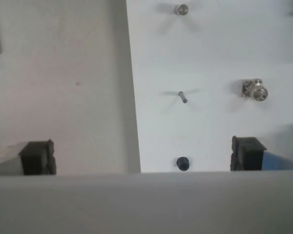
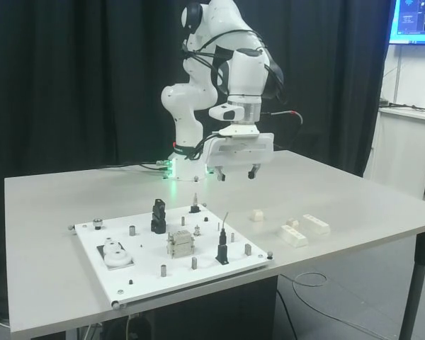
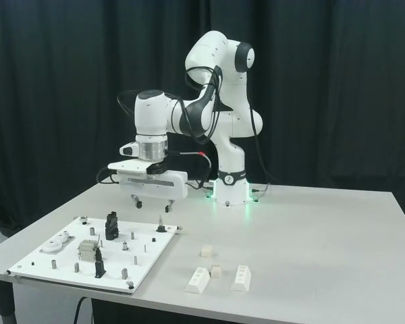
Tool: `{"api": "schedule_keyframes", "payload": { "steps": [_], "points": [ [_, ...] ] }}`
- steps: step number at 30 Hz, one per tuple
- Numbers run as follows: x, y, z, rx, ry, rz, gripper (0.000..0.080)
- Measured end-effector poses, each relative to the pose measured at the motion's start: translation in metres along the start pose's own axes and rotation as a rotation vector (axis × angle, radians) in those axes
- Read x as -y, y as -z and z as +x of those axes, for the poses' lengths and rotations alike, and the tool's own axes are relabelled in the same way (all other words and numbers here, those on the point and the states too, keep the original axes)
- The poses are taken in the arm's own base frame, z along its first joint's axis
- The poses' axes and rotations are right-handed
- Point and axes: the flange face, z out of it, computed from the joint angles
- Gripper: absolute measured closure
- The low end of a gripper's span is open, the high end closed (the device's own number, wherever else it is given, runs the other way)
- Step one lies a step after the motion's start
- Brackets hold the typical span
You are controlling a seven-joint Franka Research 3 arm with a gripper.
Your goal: Remove D-SUB.
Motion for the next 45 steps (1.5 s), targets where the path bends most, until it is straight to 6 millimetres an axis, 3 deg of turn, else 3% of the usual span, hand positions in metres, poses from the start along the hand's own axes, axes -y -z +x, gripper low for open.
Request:
{"api": "schedule_keyframes", "payload": {
  "steps": [45],
  "points": [
    [-0.0003,0.0022,0.0029,-0.037,0.029,-0.023,0.0003]
  ]
}}
